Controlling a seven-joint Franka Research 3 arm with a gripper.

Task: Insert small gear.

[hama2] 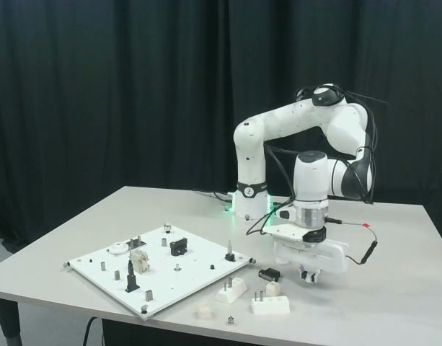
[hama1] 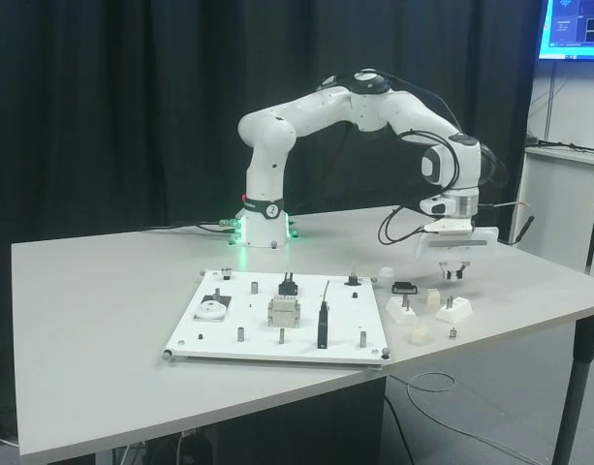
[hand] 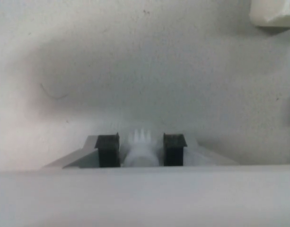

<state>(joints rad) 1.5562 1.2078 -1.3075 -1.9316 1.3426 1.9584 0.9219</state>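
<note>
Here, the white arm's pincer (hand: 141,150) hangs above the grey tabletop (hama1: 93,291), beside the white board (hama1: 229,334) | pincer pinching the small gear (hand: 139,150) | gear sits between the two black fingertips (hand: 108,150), teeth pointing away from the wrist | a white block (hama2: 270,305) rests on the tabletop nearby.

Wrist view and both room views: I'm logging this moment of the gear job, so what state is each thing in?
tool: shut on the small gear, raised off the table.
small gear: held between the black fingers, clear of the board.
white board: flat on the grey table, small gear not yet inserted.
white holders: resting on the table beside the board.
</note>
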